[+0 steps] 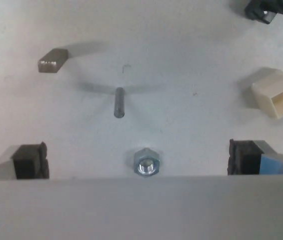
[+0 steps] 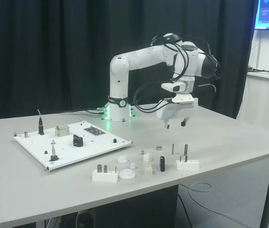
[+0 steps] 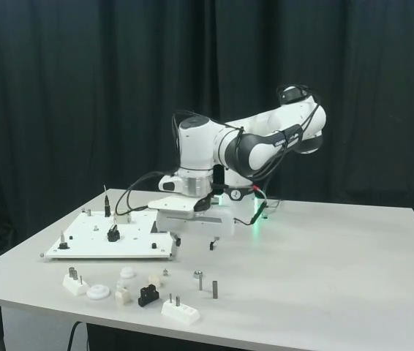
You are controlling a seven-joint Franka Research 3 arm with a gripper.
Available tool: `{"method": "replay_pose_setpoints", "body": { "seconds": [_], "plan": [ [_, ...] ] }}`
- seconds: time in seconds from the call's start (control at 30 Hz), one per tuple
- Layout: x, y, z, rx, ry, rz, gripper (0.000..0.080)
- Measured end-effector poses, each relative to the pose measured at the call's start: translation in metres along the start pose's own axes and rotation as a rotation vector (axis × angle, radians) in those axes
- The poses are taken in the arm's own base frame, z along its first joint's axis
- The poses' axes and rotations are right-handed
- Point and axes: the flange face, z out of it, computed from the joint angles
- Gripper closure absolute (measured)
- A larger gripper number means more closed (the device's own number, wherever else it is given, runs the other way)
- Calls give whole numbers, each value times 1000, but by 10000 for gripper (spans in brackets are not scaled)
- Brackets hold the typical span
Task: Pick round peg 3.
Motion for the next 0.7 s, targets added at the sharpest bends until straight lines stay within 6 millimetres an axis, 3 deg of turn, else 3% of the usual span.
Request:
{"method": "replay_pose_setpoints", "body": {
  "seconds": [0.7],
  "plan": [
    [10, 3, -10, 0, -12, -85, 3]
  ]
}}
